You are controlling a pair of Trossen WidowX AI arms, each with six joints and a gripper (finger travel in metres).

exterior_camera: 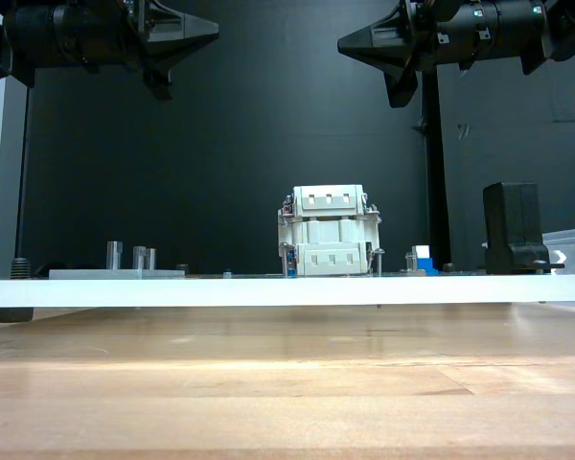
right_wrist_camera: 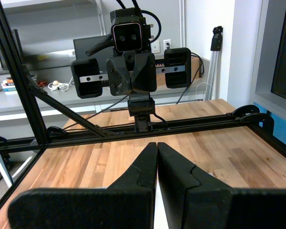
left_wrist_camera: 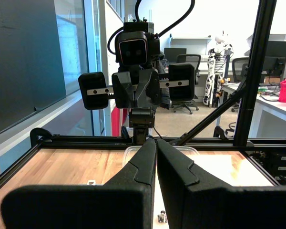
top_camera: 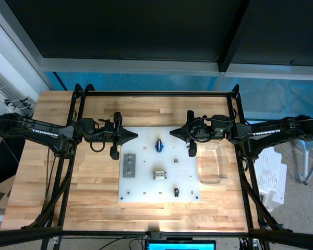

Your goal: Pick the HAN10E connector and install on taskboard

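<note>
**HAN10E connector (top_camera: 159,176) on the taskboard (top_camera: 143,182), both arms aloft**

From above, the connector sits near the plate's middle, apart from the grey block (top_camera: 129,165) and nearer than the blue fitting (top_camera: 159,145). Only the low view shows it standing two tiers tall. The left gripper (top_camera: 137,135) and right gripper (top_camera: 171,133) hang high over the board's far part, tips facing. The wrist views show each pair of fingers pressed together, holding nothing. The wooden table (top_camera: 68,172) lies underneath, and office chairs (left_wrist_camera: 186,98) stand beyond.

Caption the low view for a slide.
Left gripper and right gripper shut, high above the HAN10E connector standing on the taskboard.
</note>
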